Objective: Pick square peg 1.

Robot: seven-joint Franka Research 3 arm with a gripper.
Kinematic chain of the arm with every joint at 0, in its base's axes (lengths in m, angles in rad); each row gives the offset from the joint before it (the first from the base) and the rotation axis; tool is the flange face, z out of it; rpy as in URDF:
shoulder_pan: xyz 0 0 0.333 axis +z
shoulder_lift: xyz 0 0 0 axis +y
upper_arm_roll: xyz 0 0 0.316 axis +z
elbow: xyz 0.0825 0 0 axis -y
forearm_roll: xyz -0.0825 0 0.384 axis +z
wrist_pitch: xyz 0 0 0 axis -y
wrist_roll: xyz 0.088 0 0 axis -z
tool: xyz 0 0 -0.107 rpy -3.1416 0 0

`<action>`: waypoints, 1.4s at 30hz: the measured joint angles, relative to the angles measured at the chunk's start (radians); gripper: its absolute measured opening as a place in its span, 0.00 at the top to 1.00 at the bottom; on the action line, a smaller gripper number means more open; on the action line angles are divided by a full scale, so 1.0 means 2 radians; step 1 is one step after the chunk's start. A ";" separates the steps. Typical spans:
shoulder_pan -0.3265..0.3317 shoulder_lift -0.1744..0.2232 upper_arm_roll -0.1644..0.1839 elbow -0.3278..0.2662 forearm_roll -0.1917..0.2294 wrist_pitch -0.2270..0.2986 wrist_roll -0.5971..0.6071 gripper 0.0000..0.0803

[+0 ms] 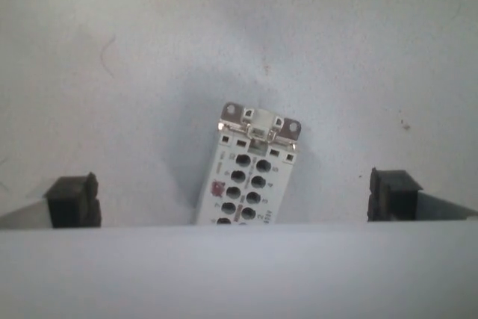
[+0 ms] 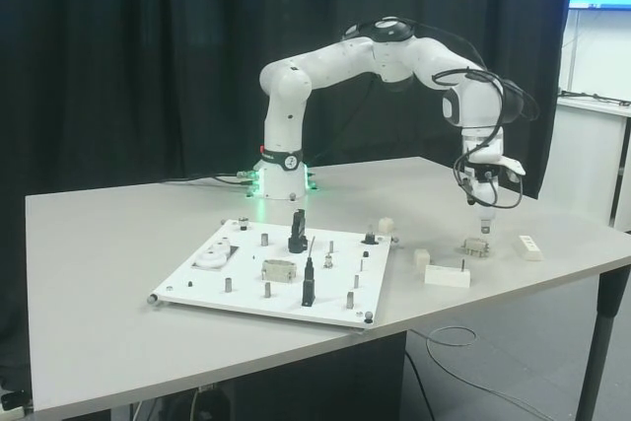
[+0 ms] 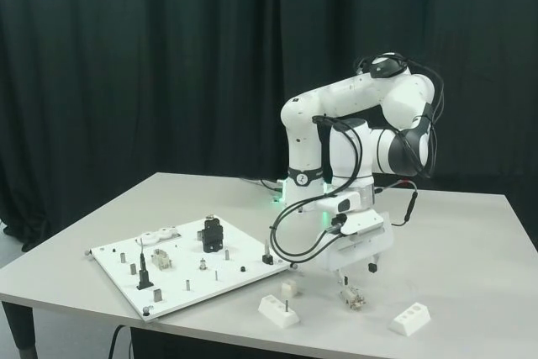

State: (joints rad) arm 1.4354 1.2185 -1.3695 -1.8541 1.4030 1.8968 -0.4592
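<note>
My gripper (image 1: 231, 199) hangs open a little above the grey table near its right edge, its black fingertips (image 1: 72, 201) set wide apart. Directly beneath it lies a small white connector block (image 1: 249, 173) with two rows of black holes and a metal clip at one end. The room views show the same gripper (image 2: 482, 216) (image 3: 357, 268) over that connector (image 2: 475, 246) (image 3: 354, 298). Nothing is held. Two small white cubes (image 2: 421, 256) (image 2: 385, 226) sit on the table between the gripper and the board. I cannot tell which piece is square peg 1.
A white assembly board (image 2: 237, 288) with several pegs and fixtures lies to the left. A white base with a thin upright pin (image 2: 447, 275) sits near the front edge. A white block with holes (image 2: 529, 247) lies at the right edge.
</note>
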 joint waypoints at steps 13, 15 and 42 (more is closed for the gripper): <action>0.000 0.000 -0.003 0.000 0.000 0.000 0.001 0.00; 0.000 0.000 -0.004 0.000 0.000 0.000 0.001 0.00; -0.054 0.006 -0.006 0.038 -0.028 0.020 -0.015 0.00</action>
State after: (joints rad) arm 1.3270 1.2298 -1.3813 -1.7781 1.3469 1.9372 -0.4891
